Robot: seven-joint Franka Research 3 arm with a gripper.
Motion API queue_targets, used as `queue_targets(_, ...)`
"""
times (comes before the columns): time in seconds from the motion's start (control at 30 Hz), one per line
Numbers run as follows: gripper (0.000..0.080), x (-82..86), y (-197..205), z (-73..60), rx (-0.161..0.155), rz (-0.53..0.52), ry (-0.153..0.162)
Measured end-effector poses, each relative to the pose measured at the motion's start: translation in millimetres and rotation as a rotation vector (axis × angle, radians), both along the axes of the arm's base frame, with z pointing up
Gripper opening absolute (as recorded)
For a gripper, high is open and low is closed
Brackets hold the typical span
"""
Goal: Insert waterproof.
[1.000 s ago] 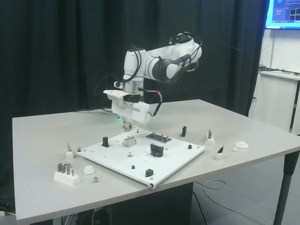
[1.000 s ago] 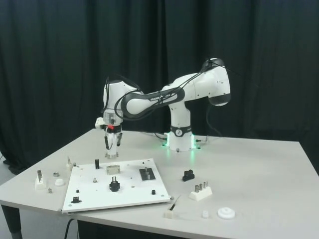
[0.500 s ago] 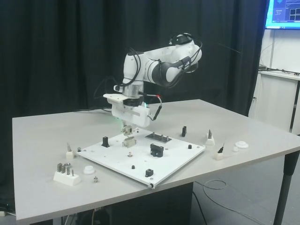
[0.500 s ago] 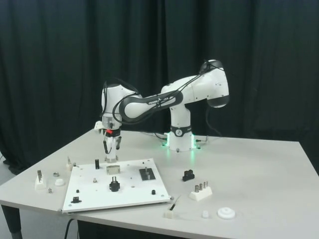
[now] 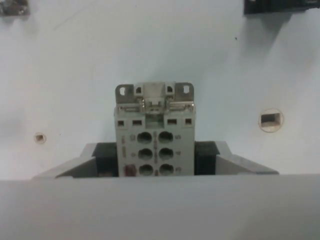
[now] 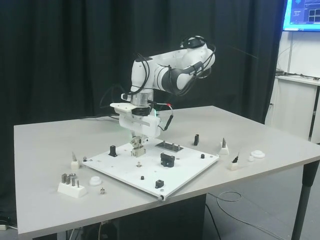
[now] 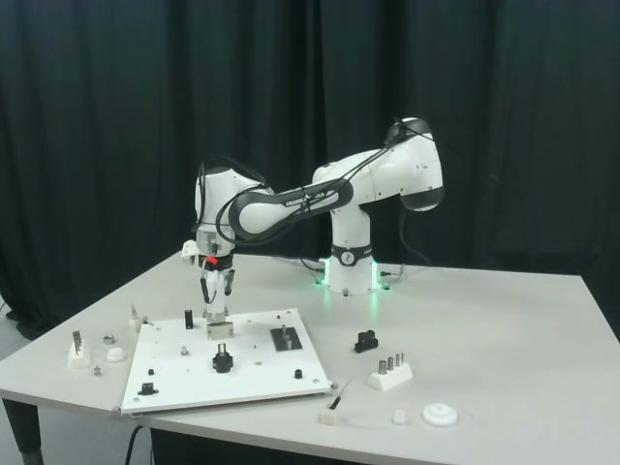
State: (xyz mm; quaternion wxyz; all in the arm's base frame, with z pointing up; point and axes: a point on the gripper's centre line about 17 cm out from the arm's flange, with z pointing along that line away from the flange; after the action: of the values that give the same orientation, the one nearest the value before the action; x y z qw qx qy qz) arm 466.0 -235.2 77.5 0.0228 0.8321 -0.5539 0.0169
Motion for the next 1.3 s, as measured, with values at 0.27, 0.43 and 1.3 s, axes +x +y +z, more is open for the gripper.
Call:
queue_targets(0.27, 0.0311, 0.8, -0.2, -0.9, 0.001, -0.001, -0.004)
queue_targets(0.43, 0.0311, -0.7, 1.5, -1.8, 0.008, -0.002, -0.002)
queue_targets(1.3, 0.0311, -7.3, 8.1, -5.2, 0.024, -0.006, 0.008)
